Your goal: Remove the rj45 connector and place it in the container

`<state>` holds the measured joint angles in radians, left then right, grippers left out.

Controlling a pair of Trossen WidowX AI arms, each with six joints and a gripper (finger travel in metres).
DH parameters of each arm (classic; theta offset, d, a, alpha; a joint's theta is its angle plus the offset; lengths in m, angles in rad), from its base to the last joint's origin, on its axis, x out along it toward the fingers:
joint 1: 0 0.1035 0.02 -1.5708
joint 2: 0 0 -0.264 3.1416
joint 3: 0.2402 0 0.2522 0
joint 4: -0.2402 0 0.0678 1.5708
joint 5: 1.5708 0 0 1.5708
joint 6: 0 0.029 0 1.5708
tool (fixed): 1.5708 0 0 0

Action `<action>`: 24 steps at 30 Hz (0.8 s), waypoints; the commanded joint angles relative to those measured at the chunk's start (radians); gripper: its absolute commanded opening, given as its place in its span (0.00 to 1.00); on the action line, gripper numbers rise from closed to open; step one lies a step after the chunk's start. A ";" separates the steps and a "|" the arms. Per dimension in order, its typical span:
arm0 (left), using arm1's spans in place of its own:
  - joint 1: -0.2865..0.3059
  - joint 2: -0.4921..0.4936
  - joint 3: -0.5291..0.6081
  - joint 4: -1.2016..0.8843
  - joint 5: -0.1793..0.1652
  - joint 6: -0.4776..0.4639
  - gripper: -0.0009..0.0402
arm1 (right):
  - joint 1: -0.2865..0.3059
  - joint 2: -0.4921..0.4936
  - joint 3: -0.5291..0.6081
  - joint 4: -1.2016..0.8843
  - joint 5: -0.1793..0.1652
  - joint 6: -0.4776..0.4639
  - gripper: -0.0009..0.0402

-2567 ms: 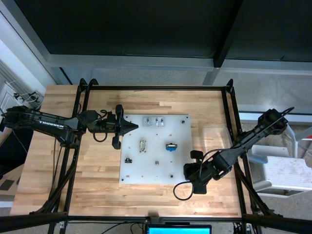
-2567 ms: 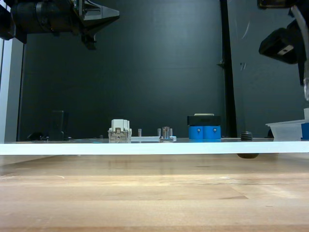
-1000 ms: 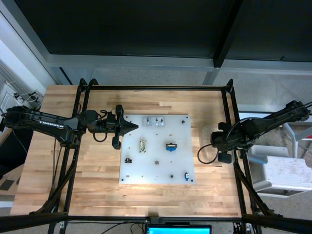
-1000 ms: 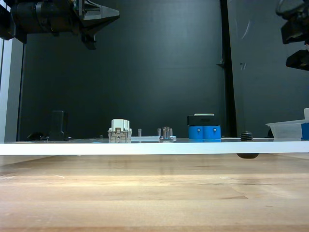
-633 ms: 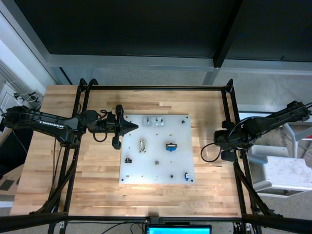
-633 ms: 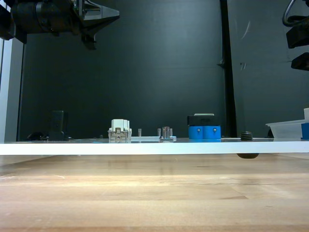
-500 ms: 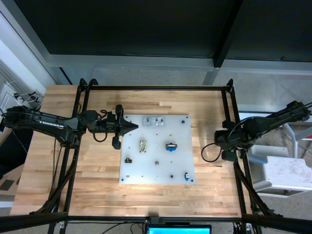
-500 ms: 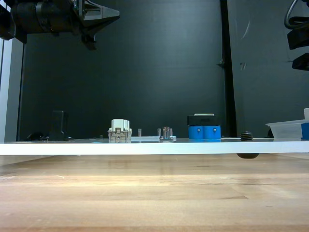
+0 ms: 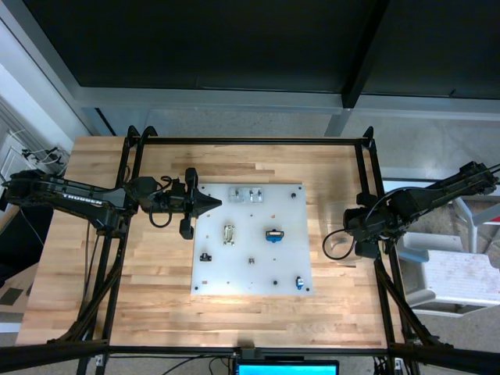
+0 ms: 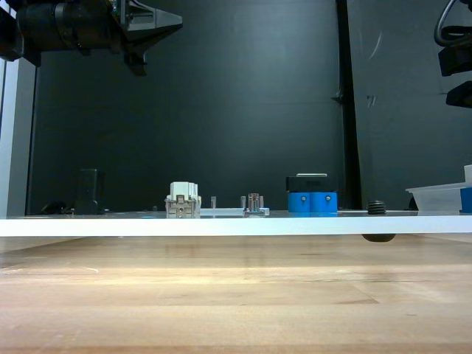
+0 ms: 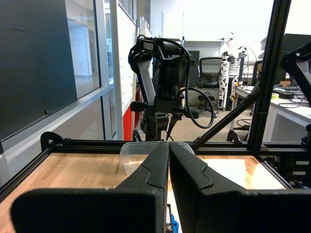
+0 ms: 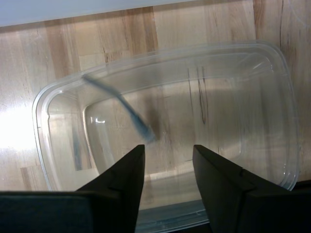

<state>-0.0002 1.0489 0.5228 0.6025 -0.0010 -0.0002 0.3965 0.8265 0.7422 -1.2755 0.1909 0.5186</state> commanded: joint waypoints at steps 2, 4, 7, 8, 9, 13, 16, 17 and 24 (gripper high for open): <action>0.000 0.000 0.000 0.000 0.000 0.000 0.02 | 0.000 0.000 0.000 0.001 0.000 -0.004 0.45; 0.000 0.000 0.000 0.000 0.000 0.000 0.02 | 0.000 0.000 0.000 0.000 0.000 -0.009 0.48; 0.000 0.000 0.000 0.000 0.000 0.000 0.02 | 0.000 0.000 0.000 -0.002 0.000 -0.011 0.52; 0.000 0.000 0.000 0.000 0.000 0.000 0.02 | 0.000 0.000 0.000 -0.004 0.000 -0.011 0.54; 0.000 0.000 0.000 0.000 0.000 0.000 0.02 | 0.000 0.000 0.000 -0.007 0.001 -0.011 0.55; 0.000 0.000 0.000 0.000 0.000 0.000 0.02 | 0.000 0.000 0.000 -0.010 0.001 -0.011 0.59; 0.000 0.000 0.000 0.000 0.000 0.000 0.02 | 0.000 0.000 0.000 -0.011 0.001 -0.011 0.60; 0.000 0.000 0.000 0.000 0.000 0.000 0.02 | 0.000 0.000 0.000 -0.011 0.000 -0.010 0.61; 0.000 0.000 0.000 0.000 0.000 0.000 0.02 | 0.000 0.000 0.000 -0.016 0.000 -0.010 0.61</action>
